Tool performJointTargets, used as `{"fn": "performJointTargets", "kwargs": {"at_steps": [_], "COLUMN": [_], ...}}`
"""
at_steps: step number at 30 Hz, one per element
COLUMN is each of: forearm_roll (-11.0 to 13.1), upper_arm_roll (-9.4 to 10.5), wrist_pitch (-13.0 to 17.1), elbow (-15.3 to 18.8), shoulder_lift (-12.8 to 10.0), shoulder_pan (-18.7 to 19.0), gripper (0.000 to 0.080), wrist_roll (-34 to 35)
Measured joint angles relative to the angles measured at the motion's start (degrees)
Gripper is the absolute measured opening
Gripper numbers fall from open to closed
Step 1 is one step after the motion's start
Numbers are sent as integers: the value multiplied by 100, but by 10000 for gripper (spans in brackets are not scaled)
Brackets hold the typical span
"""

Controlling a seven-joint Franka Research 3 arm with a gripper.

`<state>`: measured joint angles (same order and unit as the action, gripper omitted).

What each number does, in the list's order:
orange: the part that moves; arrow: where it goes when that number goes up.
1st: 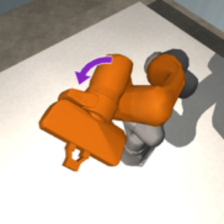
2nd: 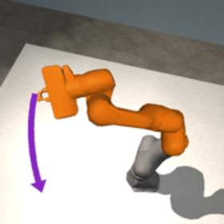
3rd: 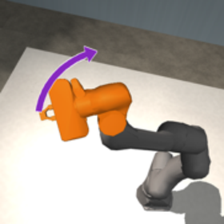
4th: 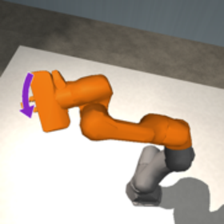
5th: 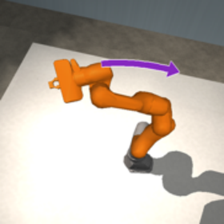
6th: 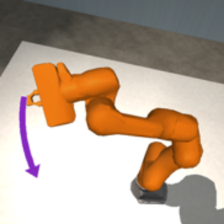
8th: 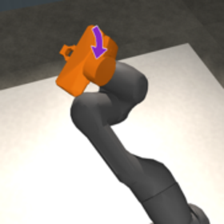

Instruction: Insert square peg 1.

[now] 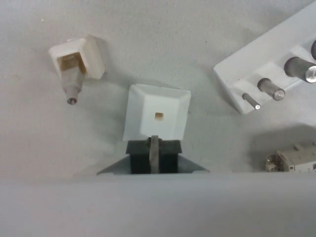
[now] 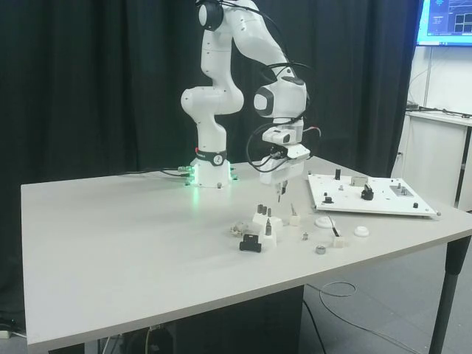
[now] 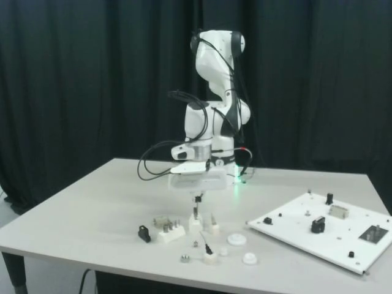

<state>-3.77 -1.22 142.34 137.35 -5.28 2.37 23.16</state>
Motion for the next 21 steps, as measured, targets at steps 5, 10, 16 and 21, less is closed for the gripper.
{"fn": "performJointTargets", "kwargs": {"at_steps": [5, 10, 16, 21], "forearm_roll": [0, 0, 0, 0], "upper_arm_roll": [0, 0, 0, 0], "wrist_pitch": [0, 0, 0, 0], "elbow": [-1, -3, -4, -9], "shoulder_lift": [0, 0, 0, 0], "shoulder_pan": [0, 0, 0, 0], "gripper": [36, 36, 36, 36], "wrist_roll": [2, 11, 28, 95]}}
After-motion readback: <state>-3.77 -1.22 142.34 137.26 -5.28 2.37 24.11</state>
